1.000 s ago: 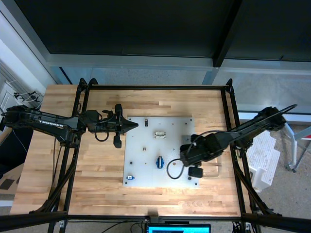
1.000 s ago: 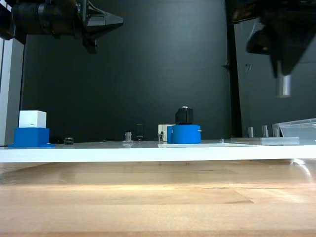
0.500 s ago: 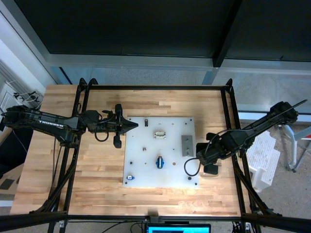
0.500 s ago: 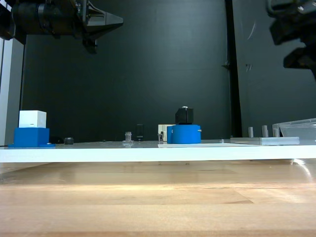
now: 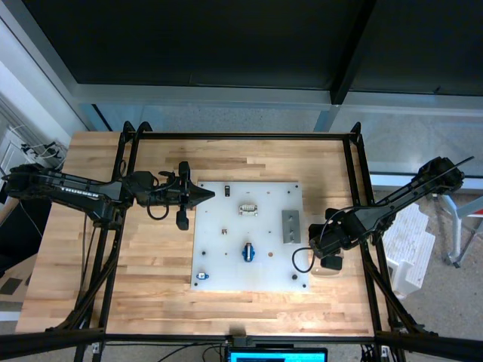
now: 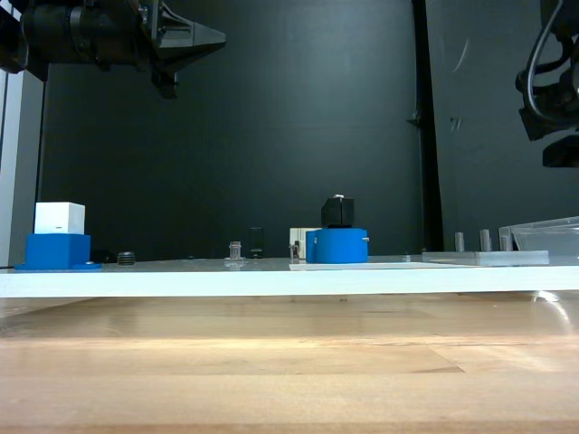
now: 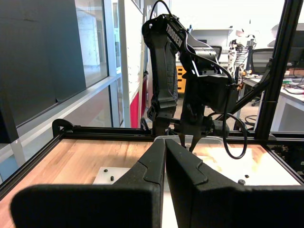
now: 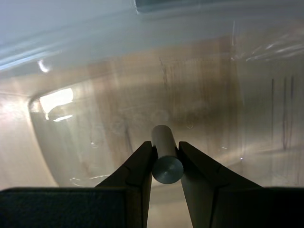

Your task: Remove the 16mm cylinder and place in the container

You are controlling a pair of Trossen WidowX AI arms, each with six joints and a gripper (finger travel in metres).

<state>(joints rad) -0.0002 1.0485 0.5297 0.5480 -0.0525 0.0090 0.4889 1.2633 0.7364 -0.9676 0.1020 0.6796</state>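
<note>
1. Under both arms lies the wooden bench, with a white board at its middle.
2. From the left edge, the left arm reaches in and holds the left tool high above the board's far left corner. Its two fingers are pressed together with nothing between them.
3. From the right edge, the right arm reaches in. It points the right tool downward just past the board's right edge, over the clear tray.
4. The clear tray sits on the bench just beside the board's right side. The right wrist view looks through its see-through floor to the wood grain beneath.
5. A grey block lies flat on the board near its right edge. The low view shows small pins standing on it.
6. A blue connector stands upright near the board's middle, with a black piece on top.
7. The metal peg, round and silvery, is pinched between the right tool's fingertips and held over the tray's floor.
</note>
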